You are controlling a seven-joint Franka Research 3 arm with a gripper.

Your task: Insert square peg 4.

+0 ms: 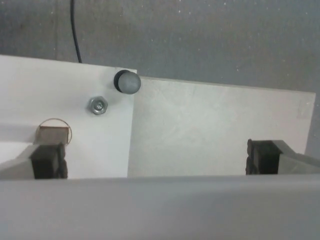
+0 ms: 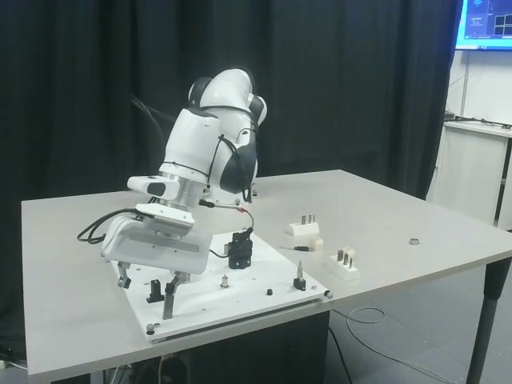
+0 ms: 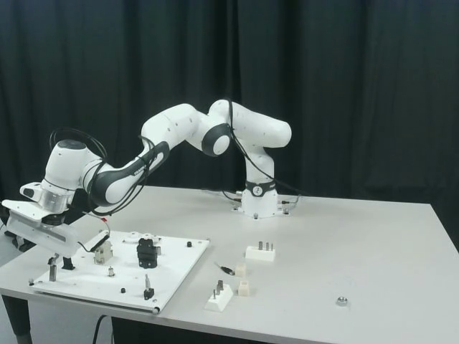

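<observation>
"Judging by its squared end, the square peg (image 1: 53, 134) is a small stiff metal piece," says the first technician. "It should be light and hard, with nothing to crush, but its smooth faces may slip. It stands upright on the white board (image 2: 240, 300), near a corner, and the wrist view shows it just beside one fingertip (image 1: 47, 161) rather than between the two."

"So the gripper (image 1: 155, 159) has nothing in it?" asks the second.

"Nothing. The jaws stand wide apart and empty, low over the board. The robot should take the peg on two opposite flat faces, high on the shank, so that it cannot twist. A square peg needs its corners lined up with the hole."

"What else sits close by?"

"A hex nut (image 1: 98, 105) is fixed to the board near the peg, and a black round stud (image 1: 127, 82) sits at the board's corner. Farther along the board are a black fixture (image 3: 147, 252) and some small upright posts, well apart from the peg."

"And the surroundings?"

"The board lies on the grey table (image 3: 344, 236), a flat, hard surface. White peg holders (image 3: 259, 252) rest on the table beyond the board, and a loose nut (image 3: 342, 300) lies well apart from them. A black curtain (image 3: 358, 86) closes off the back of the room."
</observation>
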